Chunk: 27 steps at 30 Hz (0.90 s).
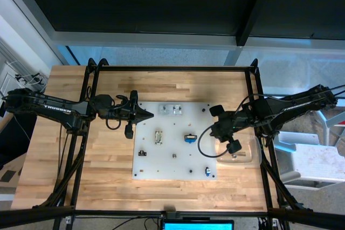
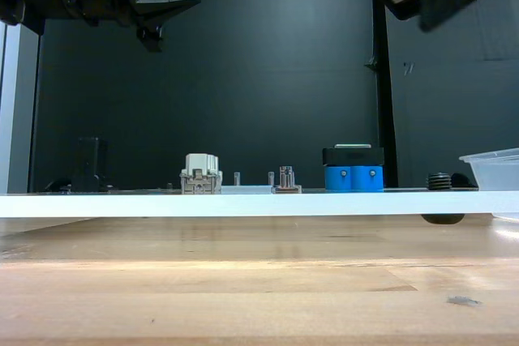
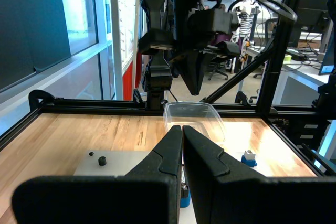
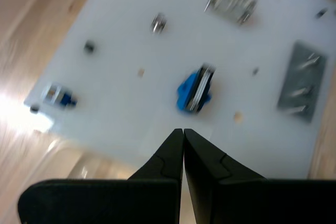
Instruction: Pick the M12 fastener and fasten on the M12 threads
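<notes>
Left gripper (image 3: 182,129) was held high over the left edge of the white board (image 1: 161,160), fingers pressed together. Right gripper (image 4: 183,131) was raised over the board's right edge, fingertips likewise touching. M12 threads (image 2: 439,181) were seen bare-ribbed by the board's near right edge. M12 fastener could not be made out.

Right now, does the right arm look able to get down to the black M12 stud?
Probably yes. The right gripper hangs shut, high by the right edge of the board, with nothing standing above the bare stud. The left gripper, also shut, hangs high near the far left side, well clear.
</notes>
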Each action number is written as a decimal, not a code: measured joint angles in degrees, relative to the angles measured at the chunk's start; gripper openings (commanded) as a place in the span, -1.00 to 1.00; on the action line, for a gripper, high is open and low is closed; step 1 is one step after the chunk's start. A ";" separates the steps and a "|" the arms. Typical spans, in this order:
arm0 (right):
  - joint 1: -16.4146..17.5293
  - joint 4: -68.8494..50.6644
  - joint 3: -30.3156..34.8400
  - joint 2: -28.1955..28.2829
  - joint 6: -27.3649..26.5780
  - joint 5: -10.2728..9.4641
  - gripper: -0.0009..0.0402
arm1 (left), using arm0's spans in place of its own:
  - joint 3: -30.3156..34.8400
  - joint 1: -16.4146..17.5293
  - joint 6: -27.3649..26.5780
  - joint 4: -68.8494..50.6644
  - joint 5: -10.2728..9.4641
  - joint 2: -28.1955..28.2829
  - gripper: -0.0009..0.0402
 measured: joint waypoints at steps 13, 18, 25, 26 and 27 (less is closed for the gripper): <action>10.21 -14.97 0.15 4.61 -2.56 -1.66 -0.96 | 0.00 0.00 0.00 0.00 0.00 0.00 -0.96; 14.25 -19.80 0.15 5.75 -2.58 -2.23 -0.96 | 0.00 0.00 0.00 0.00 0.00 0.00 -0.96; 17.40 -20.92 0.00 8.11 0.26 -4.04 -0.82 | 0.00 0.00 0.00 0.00 -0.02 0.00 -0.96; 18.12 -20.81 -0.17 8.33 0.24 -4.07 -0.77 | 0.00 0.00 0.00 -0.02 -0.02 0.00 -0.96; 18.88 -20.52 -0.55 8.44 0.22 -4.07 -0.72 | 0.00 0.00 0.00 0.00 0.00 0.00 -0.96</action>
